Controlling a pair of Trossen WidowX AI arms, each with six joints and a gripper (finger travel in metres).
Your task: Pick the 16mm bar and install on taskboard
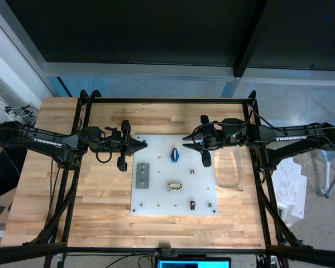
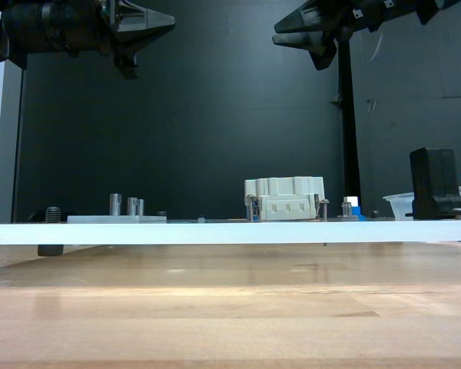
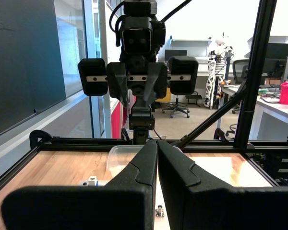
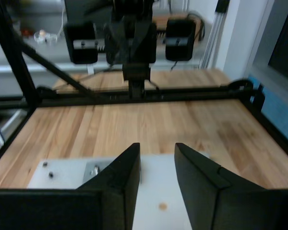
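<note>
A white taskboard (image 1: pixel 156 207) lies on the pale, streaky wood grain of the table (image 1: pixel 95 223), which is ringed by a black frame (image 1: pixel 167 101). On the board sit a blue knob (image 1: pixel 175 154) near its far edge, a grey metal block (image 1: pixel 142 175) by its left edge, a silver-and-cream connector (image 1: pixel 175 187) at its centre and a small black part (image 1: pixel 193 205) towards its near edge. The black left gripper (image 1: pixel 142 144) hangs over the board's far-left corner, and the black right gripper (image 1: pixel 186 138) over its far edge. The left arm (image 1: pixel 39 139) and right arm (image 1: pixel 293 137) carry white lettering.

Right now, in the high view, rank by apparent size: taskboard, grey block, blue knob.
Largest: taskboard.
Then grey block.
Smallest: blue knob.
All lie at similar depth, so ranking is safe.
Above the board's far edge hang the left gripper, jaws shut, and right gripper, jaws open.
</note>
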